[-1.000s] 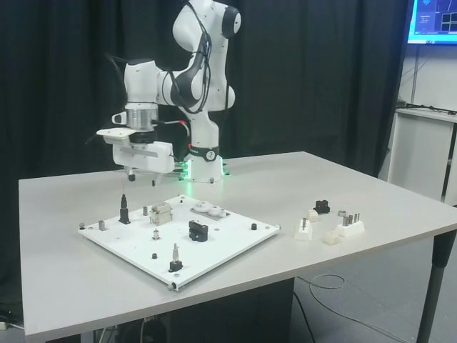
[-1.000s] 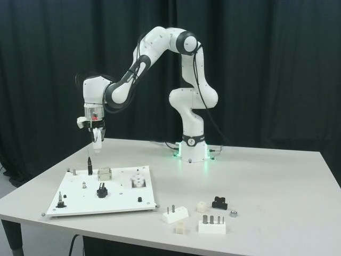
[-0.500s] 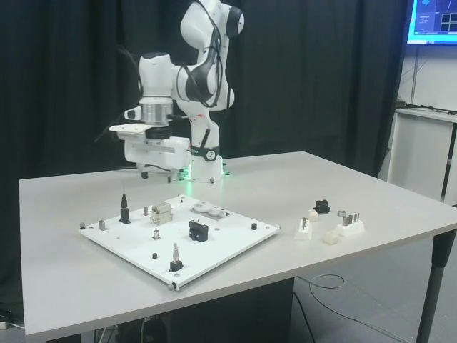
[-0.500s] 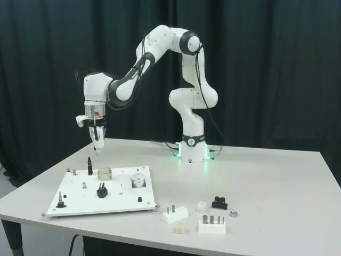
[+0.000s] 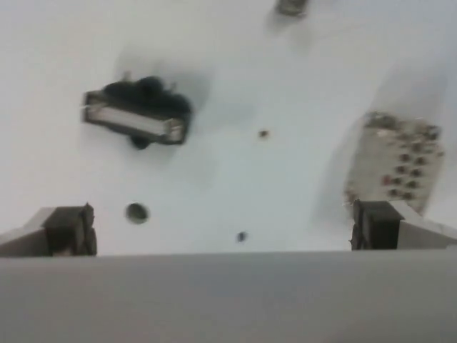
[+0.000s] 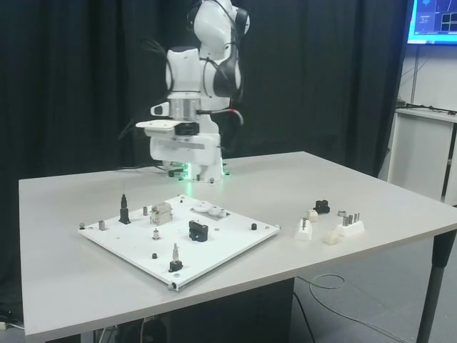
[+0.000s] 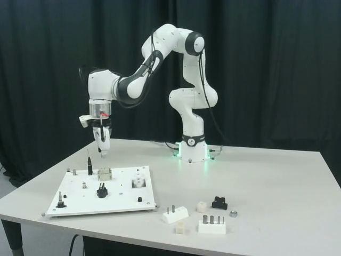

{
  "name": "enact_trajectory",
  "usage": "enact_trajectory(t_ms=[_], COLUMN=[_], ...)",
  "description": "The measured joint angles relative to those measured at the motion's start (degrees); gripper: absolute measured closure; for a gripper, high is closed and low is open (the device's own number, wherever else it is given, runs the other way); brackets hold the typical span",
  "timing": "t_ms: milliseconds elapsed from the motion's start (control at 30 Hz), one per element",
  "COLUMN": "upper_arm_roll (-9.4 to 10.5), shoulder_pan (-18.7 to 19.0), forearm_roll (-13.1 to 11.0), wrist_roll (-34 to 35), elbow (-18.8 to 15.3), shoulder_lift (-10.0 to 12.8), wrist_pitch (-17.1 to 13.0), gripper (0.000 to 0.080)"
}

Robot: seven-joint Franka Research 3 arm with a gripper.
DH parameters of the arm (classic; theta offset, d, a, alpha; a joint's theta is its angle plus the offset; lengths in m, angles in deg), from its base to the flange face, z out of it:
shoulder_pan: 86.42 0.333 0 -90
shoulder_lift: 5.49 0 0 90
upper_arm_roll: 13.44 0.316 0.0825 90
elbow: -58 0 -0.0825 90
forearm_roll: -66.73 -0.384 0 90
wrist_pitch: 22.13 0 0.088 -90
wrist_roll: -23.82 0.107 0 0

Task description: Pick square peg 2.

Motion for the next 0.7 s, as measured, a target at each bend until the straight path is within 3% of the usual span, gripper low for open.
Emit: enact_trajectory(t_ms=[700], upper_arm_roll=[8.81], shoulder_pan=[2.53], forearm_roll=[0.0], wrist_roll=[11.71], elbow=[7.61], shoulder_lift=[4.66], wrist_pitch=[2.44], gripper=[0.0003])
